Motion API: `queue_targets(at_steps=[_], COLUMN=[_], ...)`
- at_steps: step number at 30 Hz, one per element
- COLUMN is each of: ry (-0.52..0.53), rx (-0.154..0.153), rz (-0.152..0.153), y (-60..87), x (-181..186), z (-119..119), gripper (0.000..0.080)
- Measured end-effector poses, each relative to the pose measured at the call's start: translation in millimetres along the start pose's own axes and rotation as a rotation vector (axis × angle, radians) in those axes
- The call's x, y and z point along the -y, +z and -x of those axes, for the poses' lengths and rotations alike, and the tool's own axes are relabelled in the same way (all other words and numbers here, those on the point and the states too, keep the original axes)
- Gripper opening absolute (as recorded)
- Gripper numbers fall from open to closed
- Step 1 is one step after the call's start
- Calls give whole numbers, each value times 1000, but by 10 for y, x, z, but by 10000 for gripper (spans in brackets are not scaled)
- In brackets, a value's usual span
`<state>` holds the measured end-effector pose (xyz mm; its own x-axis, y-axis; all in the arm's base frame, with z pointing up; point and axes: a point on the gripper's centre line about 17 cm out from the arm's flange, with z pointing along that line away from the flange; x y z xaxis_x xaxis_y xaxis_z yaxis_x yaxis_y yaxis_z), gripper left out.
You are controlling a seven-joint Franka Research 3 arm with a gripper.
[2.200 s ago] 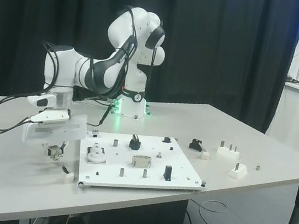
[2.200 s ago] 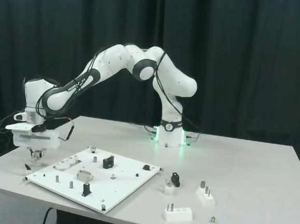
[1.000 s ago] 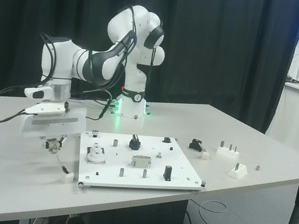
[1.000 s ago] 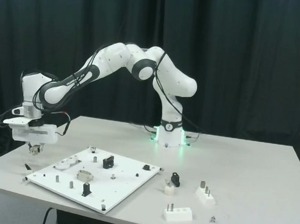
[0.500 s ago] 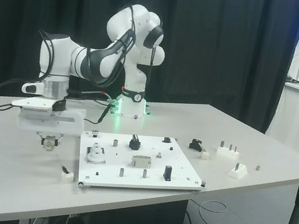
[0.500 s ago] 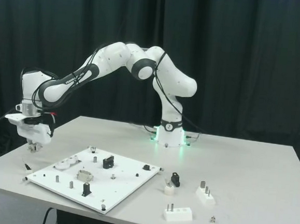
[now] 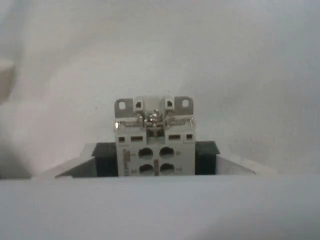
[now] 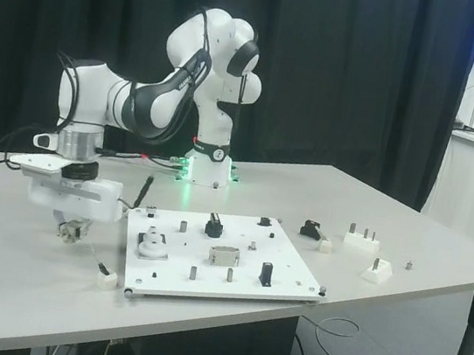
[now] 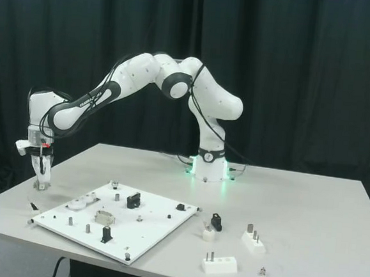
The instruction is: Place waterproof.
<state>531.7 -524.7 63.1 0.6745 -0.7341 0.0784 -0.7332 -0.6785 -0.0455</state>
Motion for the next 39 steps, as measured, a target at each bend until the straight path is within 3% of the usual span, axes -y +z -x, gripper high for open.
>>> queue_targets(at_steps=[7,15,26,36,37,39], ry=[208,316,324,299,298,297], rx=[-15,-12,3,1,0,-4], rz=[10,27,61,86,86,85], y=[125,281,447,441,433,406], x=[-69,-98,-179,-204,-202,-194], z=[40,128,278,288,284,271], gripper=[313,313,313,313,673,673])
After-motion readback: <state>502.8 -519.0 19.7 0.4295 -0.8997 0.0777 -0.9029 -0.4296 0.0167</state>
